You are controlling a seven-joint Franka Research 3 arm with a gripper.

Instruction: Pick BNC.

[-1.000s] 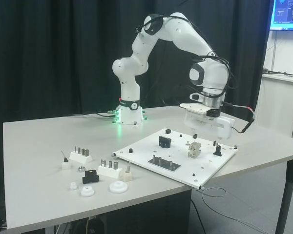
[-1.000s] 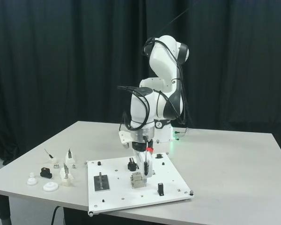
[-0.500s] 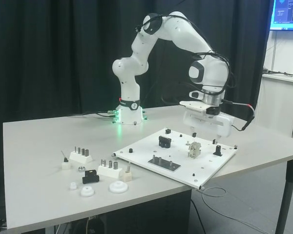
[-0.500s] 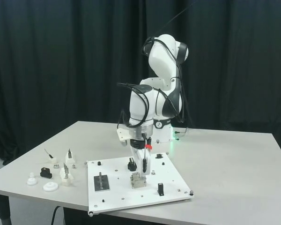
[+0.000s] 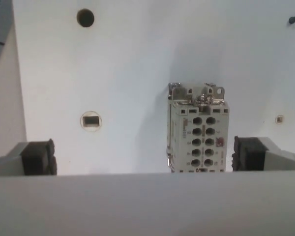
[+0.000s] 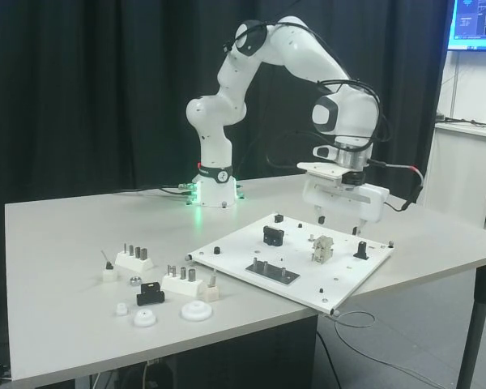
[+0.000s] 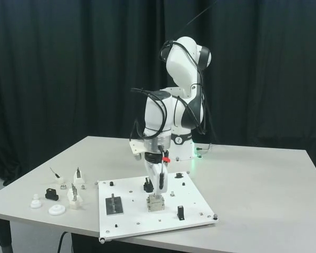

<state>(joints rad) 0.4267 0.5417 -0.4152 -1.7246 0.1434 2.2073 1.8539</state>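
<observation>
The white arm [image 6: 259, 61] reaches out from its base over the white board [image 6: 296, 263] that lies on the grey worktop [image 6: 65, 235]. Its gripper [image 6: 340, 217] hangs above the far part of the board, clear of everything on it. In the wrist view the two fingers [image 5: 38, 157] stand wide apart and hold nothing — bare board shows between them, together with a multi-pin connector block [image 5: 197, 129] that sits closer to one finger than to the other. The same block [image 6: 321, 248] stands upright near the middle of the board in the first room view, below the gripper.

Also on the board are a black block [image 6: 273, 235] toward the arm's base, a small black upright part [image 6: 360, 250] near the far edge, and a flat grey plate with short posts [image 6: 271, 271] toward the near edge. In the wrist view the board has a round hole [image 5: 85, 17] and a small round socket with a rectangular slot [image 5: 91, 120].

Beside the board, well apart from the gripper, a cluster of small loose parts [image 6: 158, 284] lies on the worktop — white fixtures with pins, a black piece and white discs. I cannot tell which of the visible pieces is the BNC connector.
</observation>
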